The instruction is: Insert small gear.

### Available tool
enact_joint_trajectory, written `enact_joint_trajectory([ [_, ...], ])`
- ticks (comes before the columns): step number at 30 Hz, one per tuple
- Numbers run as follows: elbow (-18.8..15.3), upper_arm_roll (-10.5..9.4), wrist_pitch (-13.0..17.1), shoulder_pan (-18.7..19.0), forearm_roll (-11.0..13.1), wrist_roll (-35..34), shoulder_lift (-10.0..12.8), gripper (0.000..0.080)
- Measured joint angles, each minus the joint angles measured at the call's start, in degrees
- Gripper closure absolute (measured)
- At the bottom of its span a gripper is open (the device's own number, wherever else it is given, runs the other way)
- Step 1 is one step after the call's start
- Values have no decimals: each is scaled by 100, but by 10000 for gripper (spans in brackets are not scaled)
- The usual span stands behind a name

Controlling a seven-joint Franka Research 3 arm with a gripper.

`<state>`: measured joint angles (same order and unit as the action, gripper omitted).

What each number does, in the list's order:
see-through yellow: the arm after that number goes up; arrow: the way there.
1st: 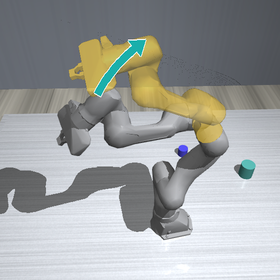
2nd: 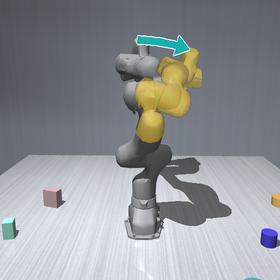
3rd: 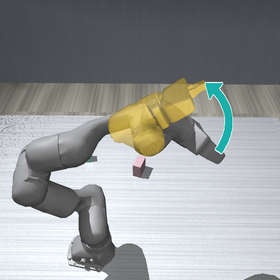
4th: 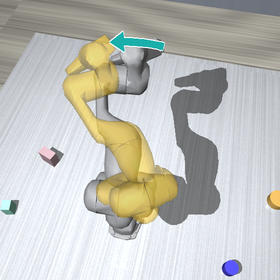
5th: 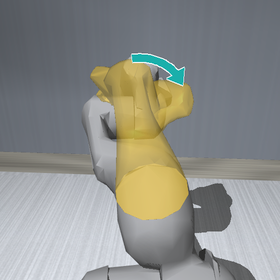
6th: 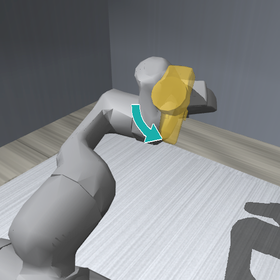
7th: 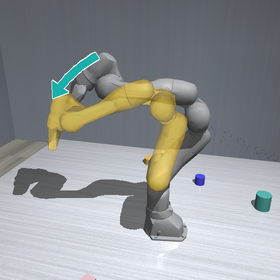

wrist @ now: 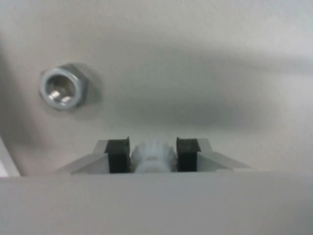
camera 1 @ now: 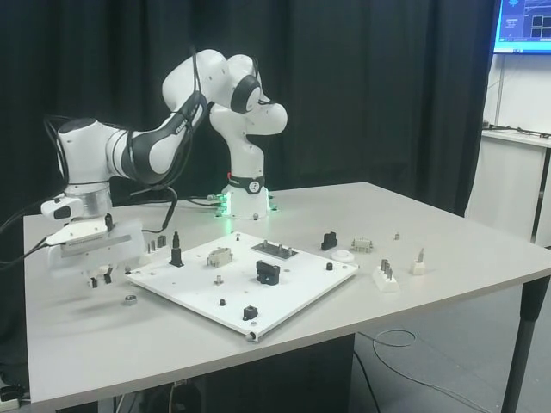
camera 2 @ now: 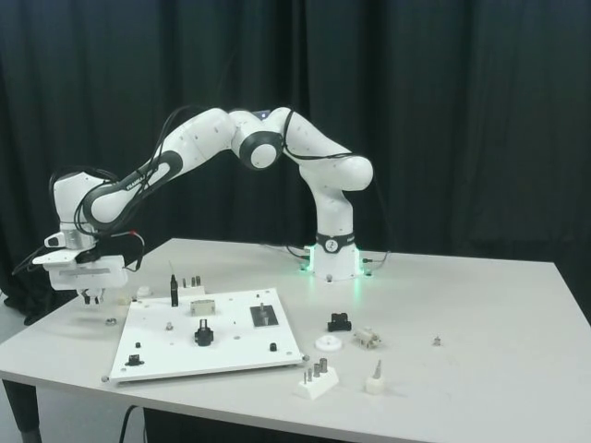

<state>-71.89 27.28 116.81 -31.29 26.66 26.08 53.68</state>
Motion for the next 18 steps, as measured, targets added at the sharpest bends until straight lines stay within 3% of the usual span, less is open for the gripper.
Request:
enact_joint_trajectory([
  [10, 100, -1, -426, 194, 217, 0, -114, 603],
  [18, 90, 1, -1141, 454, 333, -22, -313, 603],
])
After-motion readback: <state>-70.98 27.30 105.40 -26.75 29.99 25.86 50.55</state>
